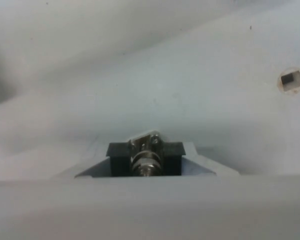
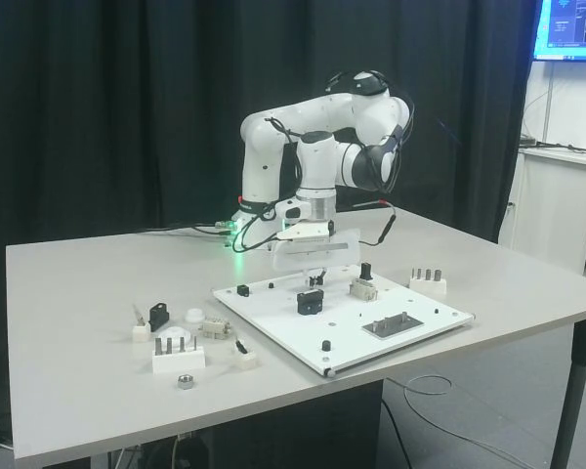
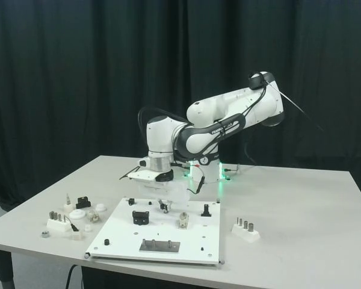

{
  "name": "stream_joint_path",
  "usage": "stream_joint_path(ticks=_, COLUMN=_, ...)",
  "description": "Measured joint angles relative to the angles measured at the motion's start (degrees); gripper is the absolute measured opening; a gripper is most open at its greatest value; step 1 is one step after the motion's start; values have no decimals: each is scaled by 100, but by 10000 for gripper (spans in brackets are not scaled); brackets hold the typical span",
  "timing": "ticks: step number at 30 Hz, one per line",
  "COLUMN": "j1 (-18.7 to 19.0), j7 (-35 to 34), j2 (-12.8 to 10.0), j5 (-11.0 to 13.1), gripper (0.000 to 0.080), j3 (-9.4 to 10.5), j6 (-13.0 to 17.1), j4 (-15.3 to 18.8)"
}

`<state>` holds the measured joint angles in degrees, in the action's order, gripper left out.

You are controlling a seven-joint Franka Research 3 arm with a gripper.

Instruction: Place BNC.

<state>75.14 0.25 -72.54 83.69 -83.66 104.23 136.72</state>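
Metal glints between my gripper [image 1: 149,172] fingers: I have it clenched on the BNC connector [image 1: 146,161], held just above the white board [image 2: 391,342] near its far edge, by the black block [image 2: 310,302]. My worry is tilt. The connector looks slightly askew in the grasp, so lowering it could jam it against its seat or twist it loose.

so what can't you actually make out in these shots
- Gripper fingertips, wrist view: cut off by the blurred grey housing below.
- BNC connector: whether it touches the white board, too small in both room views.
- Small parts left of the board: too small to identify.
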Motion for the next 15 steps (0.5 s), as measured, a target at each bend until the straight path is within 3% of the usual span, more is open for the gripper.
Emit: stream_joint_path(ticks=15, j1=-2, j7=1, j2=0, j5=-41, gripper=124, j3=-8, j6=0, j4=-15)
